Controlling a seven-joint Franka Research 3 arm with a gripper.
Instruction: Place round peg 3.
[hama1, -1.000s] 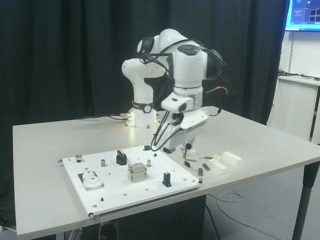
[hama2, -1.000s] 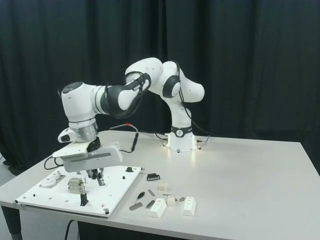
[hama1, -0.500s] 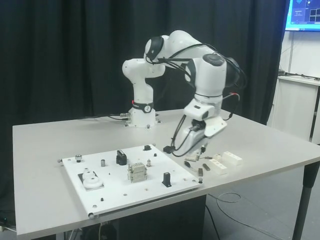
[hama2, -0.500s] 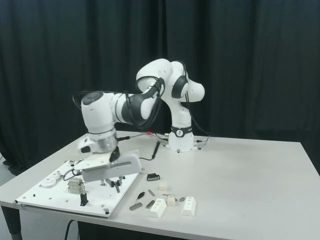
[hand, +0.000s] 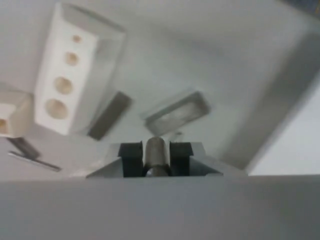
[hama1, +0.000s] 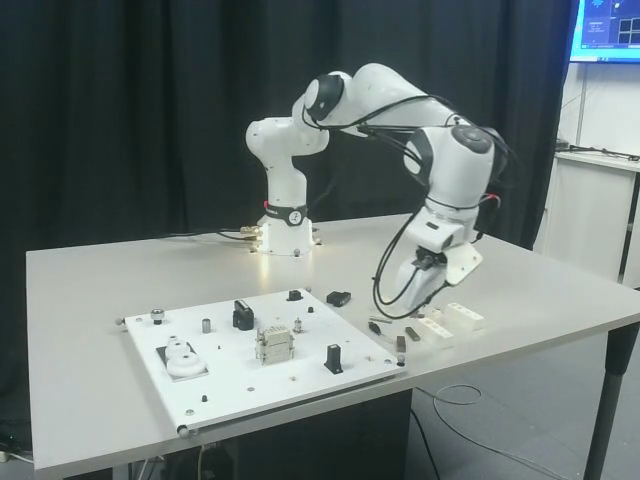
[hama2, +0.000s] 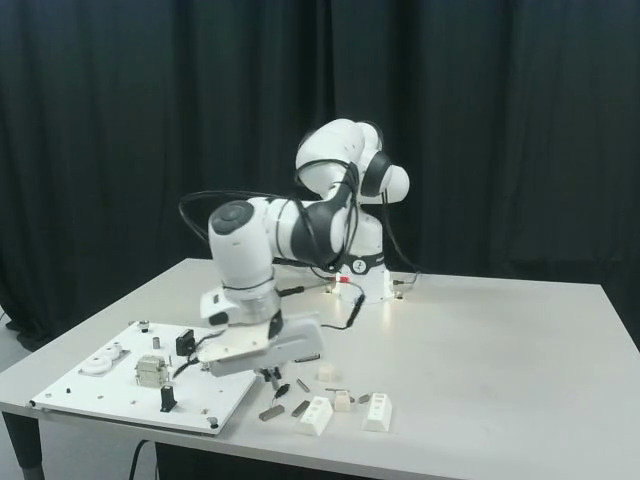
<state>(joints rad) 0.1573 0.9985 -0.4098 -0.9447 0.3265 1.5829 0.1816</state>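
Wrist view: my gripper (hand: 156, 156) clamps round peg 3 (hand: 155, 152) upright, above the white holder block (hand: 75, 70) and its row of holes. Room views: the arm hangs beside the white board (hama1: 260, 365). I'd centre over the matching hole (third, presumably) before lowering.

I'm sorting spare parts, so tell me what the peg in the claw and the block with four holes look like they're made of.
The peg looks like bare metal: grey, smooth, with a soft sheen along its rounded side. The block looks like white plastic, matte, with softened edges; possibly printed or moulded, though the views cannot settle that.
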